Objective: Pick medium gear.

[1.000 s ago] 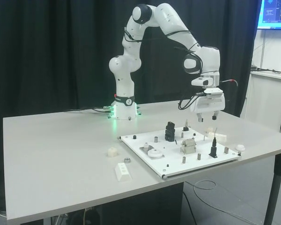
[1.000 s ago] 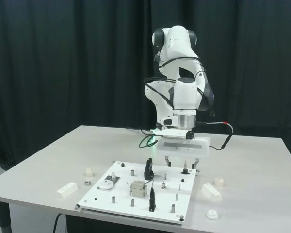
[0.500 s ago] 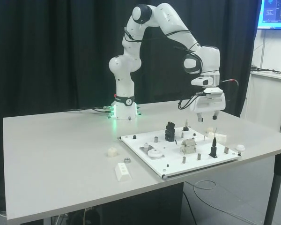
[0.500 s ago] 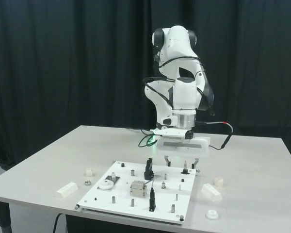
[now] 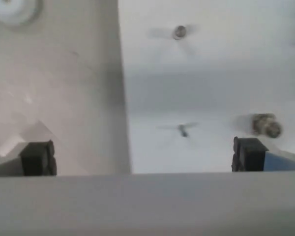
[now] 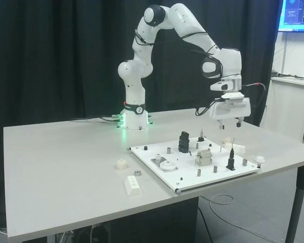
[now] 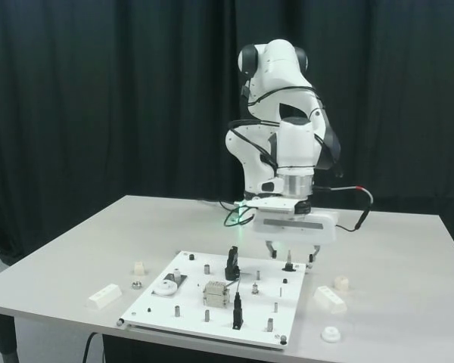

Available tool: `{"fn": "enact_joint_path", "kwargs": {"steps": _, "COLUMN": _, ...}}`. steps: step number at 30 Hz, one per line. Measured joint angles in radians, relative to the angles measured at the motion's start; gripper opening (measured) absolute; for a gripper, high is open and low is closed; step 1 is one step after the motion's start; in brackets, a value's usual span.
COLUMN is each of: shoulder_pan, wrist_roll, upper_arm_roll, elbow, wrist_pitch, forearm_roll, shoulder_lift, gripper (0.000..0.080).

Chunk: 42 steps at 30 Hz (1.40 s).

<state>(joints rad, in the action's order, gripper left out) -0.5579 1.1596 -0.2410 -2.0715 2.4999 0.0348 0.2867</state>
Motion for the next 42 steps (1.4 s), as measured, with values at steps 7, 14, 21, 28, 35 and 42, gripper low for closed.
{"fn": "enact_joint_path", "kwargs": {"steps": 7, "shoulder_pan": 0.0, "wrist_roll": 0.099, "upper_arm_roll": 0.037, "elbow": 0.058, "wrist_pitch": 0.03, "forearm_roll": 0.0, "shoulder_lift": 0.058, "gripper": 0.08}}
{"fn": "enact_joint_path", "kwargs": {"steps": 14, "shoulder_pan": -0.002, "wrist_roll": 0.221, "upper_arm_roll": 0.066, "elbow": 0.147, "wrist_pitch": 0.057, "forearm_roll": -0.001, "shoulder_lift": 0.157, "gripper": 0.08}}
{"fn": "enact_joint_path", "kwargs": {"steps": 21, "shoulder_pan": -0.011, "wrist_roll": 0.279, "upper_arm_roll": 0.071, "elbow": 0.236, "wrist_pitch": 0.064, "forearm_roll": -0.001, "shoulder_lift": 0.248, "gripper": 0.08}}
{"fn": "enact_joint_path", "kwargs": {"steps": 28, "shoulder_pan": -0.012, "wrist_roll": 0.319, "upper_arm_roll": 0.069, "elbow": 0.294, "wrist_pitch": 0.055, "forearm_roll": -0.004, "shoulder_lift": 0.302, "gripper": 0.08}}
{"fn": "enact_joint_path", "kwargs": {"steps": 35, "shoulder_pan": -0.01, "wrist_roll": 0.323, "upper_arm_roll": 0.062, "elbow": 0.353, "wrist_pitch": 0.019, "forearm_roll": -0.004, "shoulder_lift": 0.349, "gripper": 0.08}}
{"fn": "enact_joint_path", "kwargs": {"steps": 42, "shoulder_pan": -0.007, "wrist_roll": 0.323, "upper_arm_roll": 0.059, "elbow": 0.442, "wrist_pitch": -0.049, "forearm_roll": -0.004, "shoulder_lift": 0.41, "gripper": 0.08}}
